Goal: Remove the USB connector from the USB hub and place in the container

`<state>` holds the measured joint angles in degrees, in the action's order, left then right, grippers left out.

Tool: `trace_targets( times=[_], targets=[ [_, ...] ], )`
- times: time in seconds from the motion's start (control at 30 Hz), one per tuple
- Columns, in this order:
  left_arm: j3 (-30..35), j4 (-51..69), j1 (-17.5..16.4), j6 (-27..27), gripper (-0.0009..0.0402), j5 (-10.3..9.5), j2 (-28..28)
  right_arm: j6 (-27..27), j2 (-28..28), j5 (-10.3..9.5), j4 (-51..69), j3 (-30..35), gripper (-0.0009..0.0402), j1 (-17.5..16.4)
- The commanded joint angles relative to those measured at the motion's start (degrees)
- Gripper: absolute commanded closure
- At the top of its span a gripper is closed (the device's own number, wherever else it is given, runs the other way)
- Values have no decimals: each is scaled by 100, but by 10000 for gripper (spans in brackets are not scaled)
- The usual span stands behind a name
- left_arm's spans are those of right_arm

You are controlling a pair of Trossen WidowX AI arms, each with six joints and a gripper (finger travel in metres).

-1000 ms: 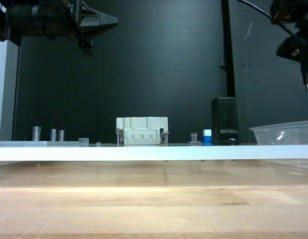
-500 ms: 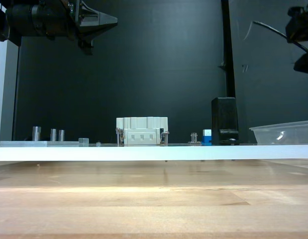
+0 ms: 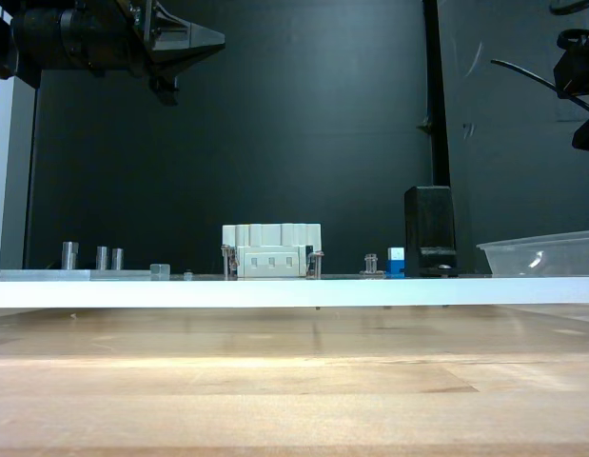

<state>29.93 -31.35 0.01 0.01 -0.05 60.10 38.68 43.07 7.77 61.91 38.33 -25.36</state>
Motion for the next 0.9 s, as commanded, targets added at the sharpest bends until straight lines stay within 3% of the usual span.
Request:
trace_targets(
  times=[0.03, 0.2, 0.57, 0.9],
  targets=[
    [2, 0, 0, 0, 392, 0, 2, -4, 4, 13, 2, 4, 393, -2],
    [2, 0, 0, 0, 392, 0, 2, -7, 4, 13, 44, 4, 382, 0],
    [2, 0, 0, 0, 392, 0, 2, 98, 4, 31, 87, 4, 300, 0],
    [2, 0, -2, 0, 392, 0, 2, 96, 11, 28, 74, 4, 261, -2]
  ],
)
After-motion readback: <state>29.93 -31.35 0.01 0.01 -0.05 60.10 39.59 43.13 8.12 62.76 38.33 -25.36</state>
